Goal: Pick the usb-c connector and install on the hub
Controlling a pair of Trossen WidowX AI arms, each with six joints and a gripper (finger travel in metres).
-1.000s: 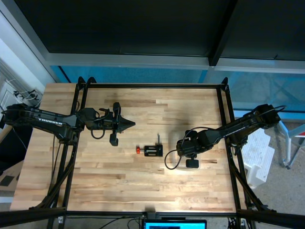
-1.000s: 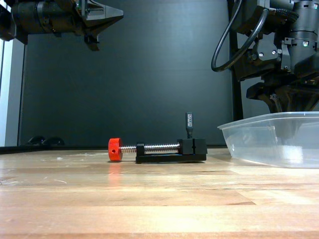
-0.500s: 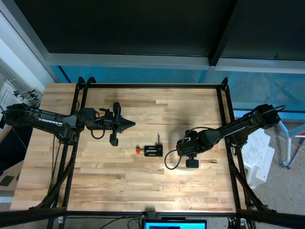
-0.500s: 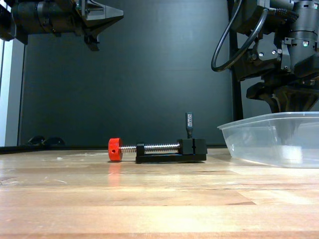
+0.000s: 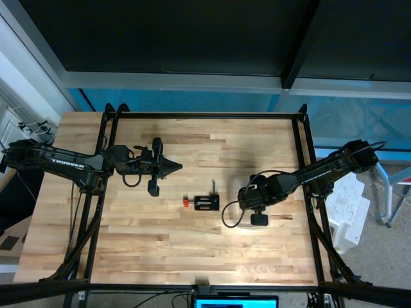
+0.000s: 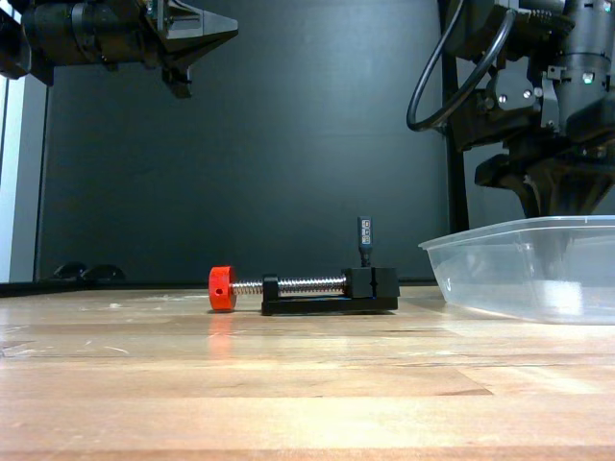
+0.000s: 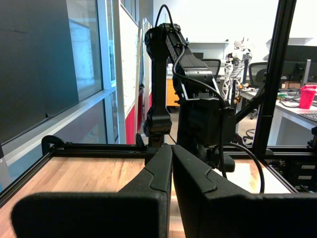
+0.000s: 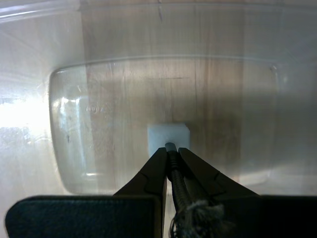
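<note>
Nearest, at table's 6 o'clock edge: blue-lit screen (image 5: 235, 302). Then pale butcher-block table (image 5: 160, 247), strips of mixed tone, lightly scuffed, glossy seen low, boxed by black frame (image 5: 205, 116). Mid-table: black clamp (image 5: 205, 203) lying flat, red knob (image 6: 222, 287) toward 9 o'clock, bare threaded rod between knob and body. Standing upright in clamp's block at its 3 o'clock end: hub (image 6: 363, 235), small and dark. Near clamp at 3 o'clock, not touching it: clear plastic tub (image 6: 480, 277) on the wood. Over tub, pointing down into it: right gripper (image 8: 171, 150), fingers narrow, pinched on usb-c connector (image 8: 169, 135), i.e. dark cable stem w/ white block at tip, inside tub, well apart from hub; can't tell whether block touches tub floor. At clamp's 10 o'clock, well above the wood: left gripper (image 5: 178, 167), level, tip toward 3 o'clock, fingers pressed together. Past 12 o'clock edge: blue-tinted glass strip (image 5: 192, 99), then dark panels (image 5: 160, 38). Off 3 o'clock side: white sheets (image 5: 350, 205). Along left gripper's line: right arm (image 7: 198, 99), behind it bright office w/ tall windows (image 7: 86, 54), chairs (image 7: 213, 67), red cup (image 7: 307, 96) on a desk.
</note>
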